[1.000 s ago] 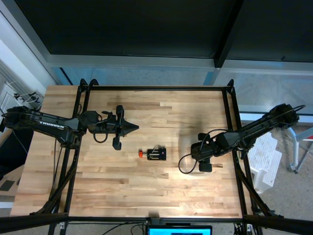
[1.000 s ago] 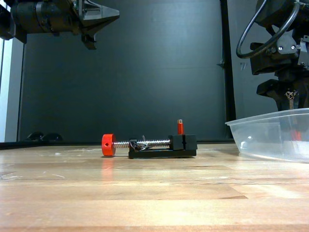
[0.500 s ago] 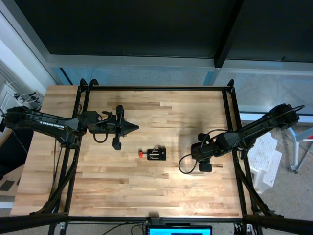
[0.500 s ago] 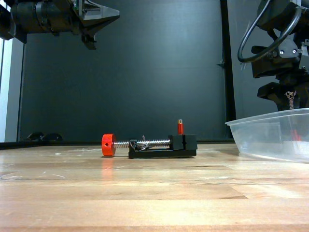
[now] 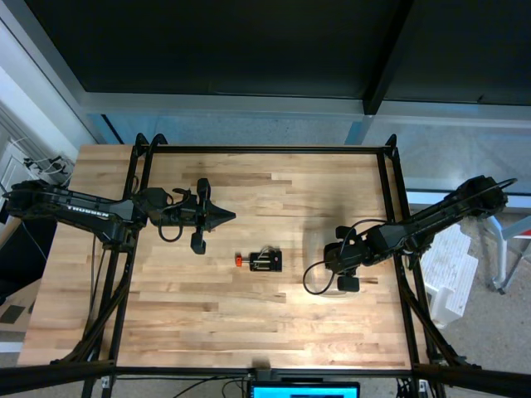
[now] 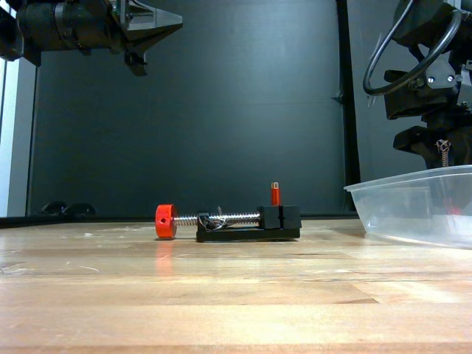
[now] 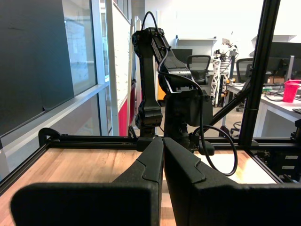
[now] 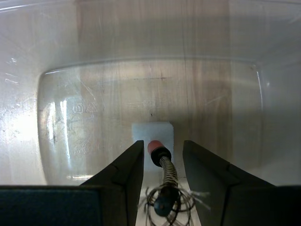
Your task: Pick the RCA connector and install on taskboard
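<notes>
Between the spread fingers of right hand (image 8: 162, 143), gaps on both sides, gripping nothing: RCA connector (image 8: 156, 148), red tip, coiled spring behind. Just beyond the tip, white pad (image 8: 151, 129); all around, clear tray (image 8: 56, 80). Well apart from that hand, on desk (image 5: 249, 319), between both hands: taskboard (image 5: 265, 261). Left hand (image 5: 229, 216) fingers pressed together, empty, raised above desk, well apart from taskboard.

The taskboard (image 5: 265, 261) is sitting midway along the bench (image 5: 249, 323); the left gripper (image 5: 228, 216) is hanging high, behind and left of it; the tray (image 6: 402, 206) is lying to its right, with the right gripper (image 8: 161, 141) hovering over it and the RCA connector (image 8: 157, 148) sitting between the parted jaws.
</notes>
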